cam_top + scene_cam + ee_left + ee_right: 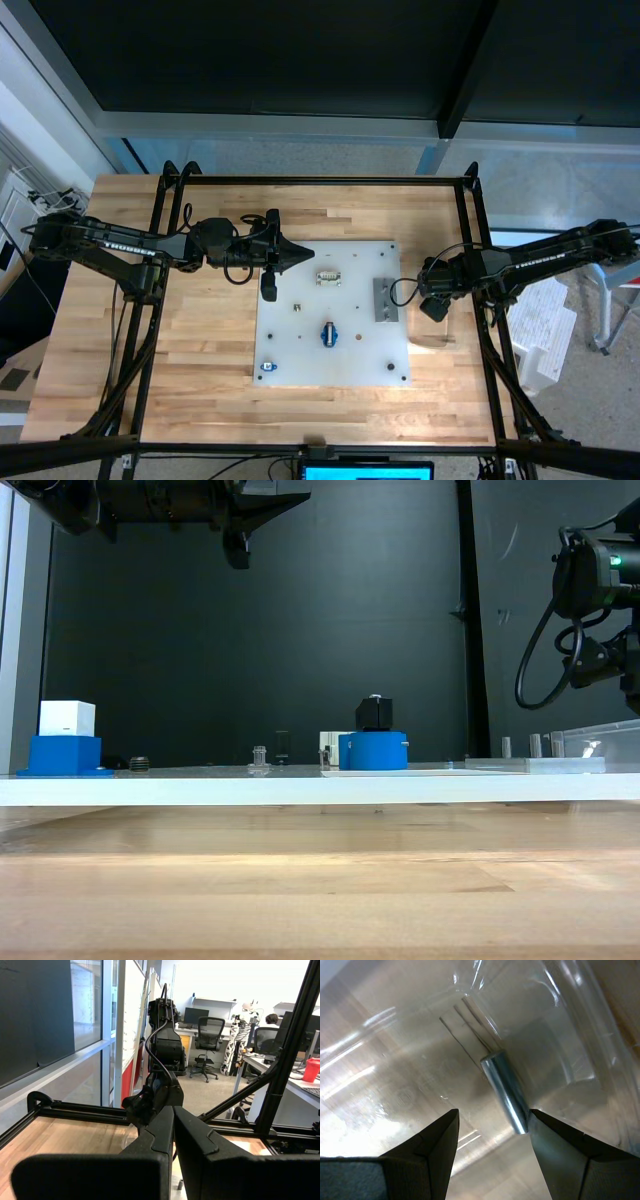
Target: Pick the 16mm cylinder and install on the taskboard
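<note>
The cylinder [505, 1091] lies on its side in the clear tray [395, 1055]. One end is just beside a finger of the right claw [492, 1112], which hangs released over it, jaws spread. The tray sits on the table [200, 380] at the taskboard's [340, 360] 3 o'clock edge. The left claw [300, 255] is clenched and empty, high above the board near its 11 o'clock corner.

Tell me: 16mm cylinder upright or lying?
The 16mm cylinder lies flat in the clear tray by the open right gripper; left gripper, shut, hangs over the taskboard.
</note>
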Controlling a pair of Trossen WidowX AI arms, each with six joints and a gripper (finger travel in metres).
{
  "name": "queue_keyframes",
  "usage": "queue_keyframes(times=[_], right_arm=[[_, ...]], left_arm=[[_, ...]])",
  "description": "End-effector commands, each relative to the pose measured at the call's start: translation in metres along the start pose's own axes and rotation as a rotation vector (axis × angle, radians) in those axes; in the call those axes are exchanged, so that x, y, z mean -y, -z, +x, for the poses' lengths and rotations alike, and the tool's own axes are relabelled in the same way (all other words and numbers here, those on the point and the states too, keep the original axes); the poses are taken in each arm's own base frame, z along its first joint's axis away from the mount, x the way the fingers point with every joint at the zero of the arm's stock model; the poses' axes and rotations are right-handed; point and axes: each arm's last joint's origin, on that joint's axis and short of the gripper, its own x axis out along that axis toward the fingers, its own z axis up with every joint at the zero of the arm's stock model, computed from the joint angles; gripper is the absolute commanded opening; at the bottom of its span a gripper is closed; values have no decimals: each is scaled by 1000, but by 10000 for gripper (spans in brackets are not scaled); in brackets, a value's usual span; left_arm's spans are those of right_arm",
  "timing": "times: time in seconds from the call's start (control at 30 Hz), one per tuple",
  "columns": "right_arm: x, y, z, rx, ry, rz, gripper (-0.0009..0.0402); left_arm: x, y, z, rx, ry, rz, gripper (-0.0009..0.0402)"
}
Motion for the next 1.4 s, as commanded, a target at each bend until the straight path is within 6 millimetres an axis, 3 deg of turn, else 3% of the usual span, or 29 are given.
queue_keyframes(times=[0.03, 0.53, 0.77, 1.0, 1.4], right_arm=[[1, 0, 1, 6, 18, 0, 191], [-2, 0, 14, -21, 60, -22, 189], [-5, 1, 14, -71, -16, -67, 175], [-5, 0, 14, -70, -21, -73, 138], [-6, 0, 14, -75, -35, -73, 34]], left_arm=[[0, 0, 0, 0, 0, 0, 0], [0, 0, 0, 1, 0, 0, 0], [0, 0, 0, 0, 0, 0, 0], [0, 0, 0, 0, 0, 0, 0], [0, 0, 0, 1, 0, 0, 0]])
